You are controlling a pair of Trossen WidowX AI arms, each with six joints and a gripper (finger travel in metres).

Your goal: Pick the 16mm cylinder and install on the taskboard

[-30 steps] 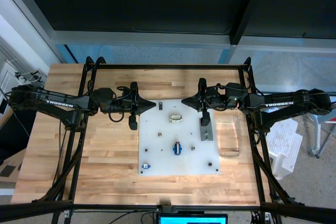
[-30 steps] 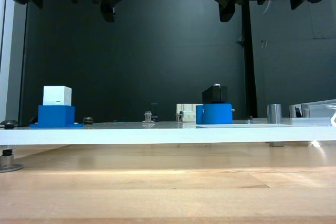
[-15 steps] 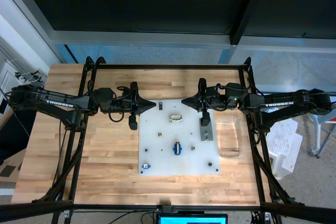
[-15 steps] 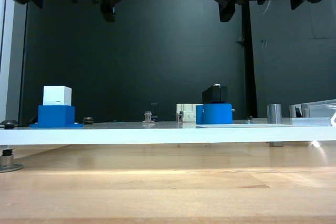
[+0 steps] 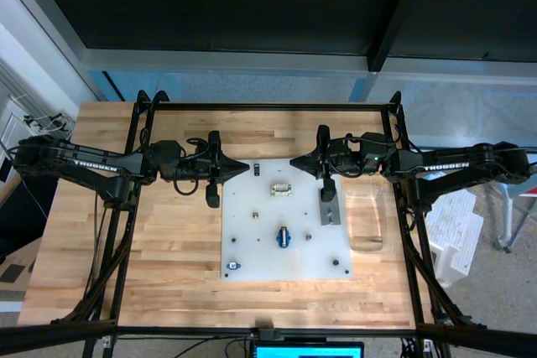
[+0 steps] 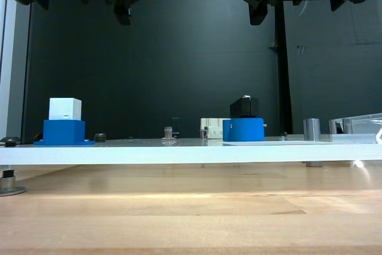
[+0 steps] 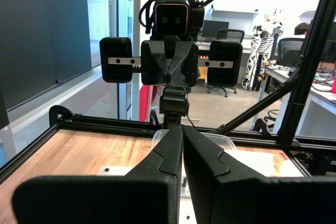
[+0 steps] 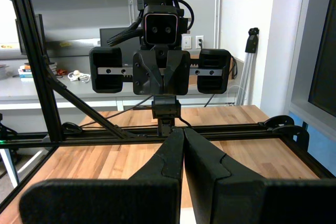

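Left gripper and right gripper hung high over the far edge of the taskboard, tips facing each other, jaws closed on nothing. The 16mm cylinder stood upright at board level, right of a blue fitting. Its footing was hard to make out.

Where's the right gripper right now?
In the high view, the right gripper, shut, hangs well above the far edge of the taskboard, near its middle, facing the shut left gripper across a gap.
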